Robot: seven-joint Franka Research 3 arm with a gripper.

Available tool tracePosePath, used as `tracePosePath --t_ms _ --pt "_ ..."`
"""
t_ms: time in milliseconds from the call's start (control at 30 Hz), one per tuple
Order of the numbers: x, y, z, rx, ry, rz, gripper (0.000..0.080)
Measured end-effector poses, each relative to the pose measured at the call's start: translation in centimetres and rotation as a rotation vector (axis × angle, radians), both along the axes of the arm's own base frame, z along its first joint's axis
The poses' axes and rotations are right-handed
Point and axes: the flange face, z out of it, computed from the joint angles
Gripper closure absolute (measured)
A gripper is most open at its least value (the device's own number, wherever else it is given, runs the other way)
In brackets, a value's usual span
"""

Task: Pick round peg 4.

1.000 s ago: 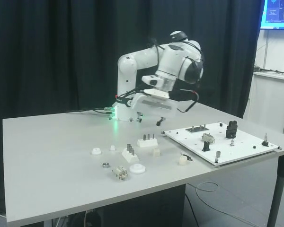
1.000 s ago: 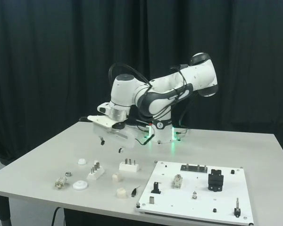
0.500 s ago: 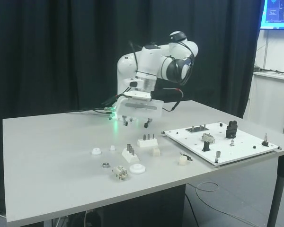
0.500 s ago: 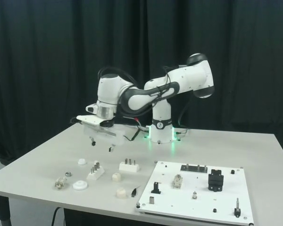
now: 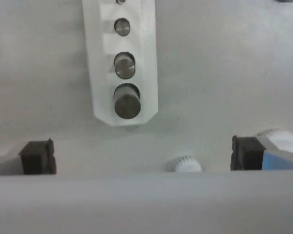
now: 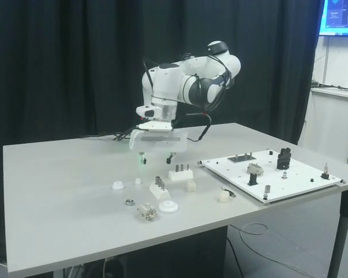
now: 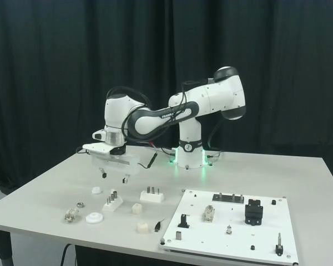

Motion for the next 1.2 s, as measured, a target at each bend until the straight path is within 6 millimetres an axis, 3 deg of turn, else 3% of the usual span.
tracePosePath --t_ms 467,1200 --pt "0.2 -0.2 -2.7 0.017 -0.015 0.116 0.0003" --pt "0.4 -0.8 -5.2 0.018 -0.005 0.127 0.0003"
